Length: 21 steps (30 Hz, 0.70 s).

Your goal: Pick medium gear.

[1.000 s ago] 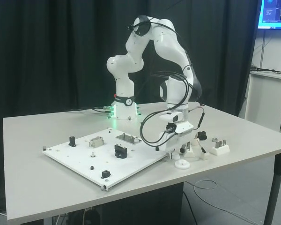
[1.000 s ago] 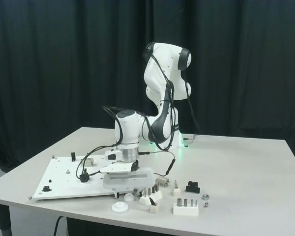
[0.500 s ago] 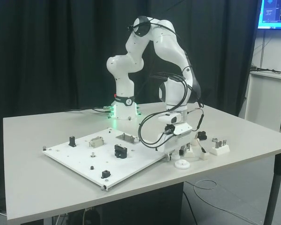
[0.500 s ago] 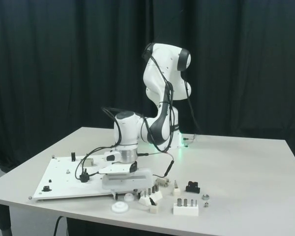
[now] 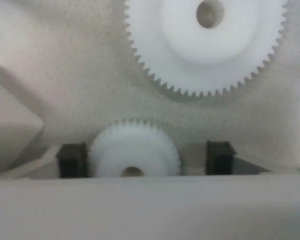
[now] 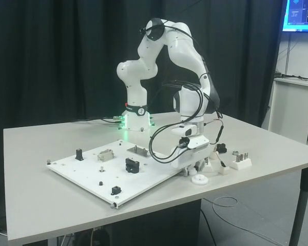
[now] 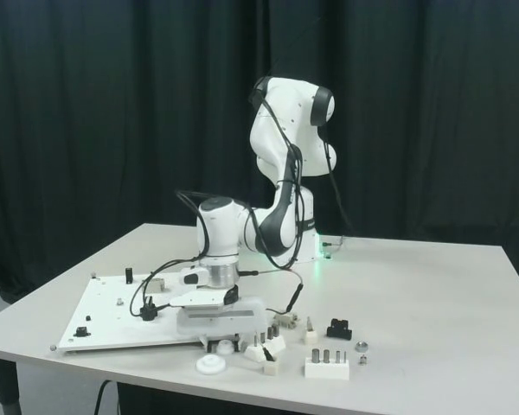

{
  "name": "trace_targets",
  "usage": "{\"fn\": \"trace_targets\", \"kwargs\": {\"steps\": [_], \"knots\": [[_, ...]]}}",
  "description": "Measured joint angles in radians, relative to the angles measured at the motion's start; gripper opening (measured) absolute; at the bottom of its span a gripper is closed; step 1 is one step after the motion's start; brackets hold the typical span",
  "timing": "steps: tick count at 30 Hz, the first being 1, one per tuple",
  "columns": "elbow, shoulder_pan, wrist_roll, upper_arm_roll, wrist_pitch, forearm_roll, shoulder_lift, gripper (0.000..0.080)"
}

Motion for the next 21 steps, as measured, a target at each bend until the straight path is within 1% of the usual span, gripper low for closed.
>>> {"fn": "trace_targets", "kwargs": {"steps": [1, 10, 11, 17, 21], "knots": [[0.001, 0.0, 0.0, 0.0, 0.0, 0.0, 0.001, 0.0497], [0.009, -0.002, 0.0, 0.001, -0.001, 0.015, 0.005, 0.0497], [0.009, -0.002, 0.0, 0.001, -0.001, 0.016, 0.005, 0.0396], [0.015, -0.002, 0.0, 0.0, -0.007, 0.017, 0.003, 0.0396], [0.02, -0.002, 0.004, -0.002, -0.024, 0.017, -0.005, 0.0396]]}}
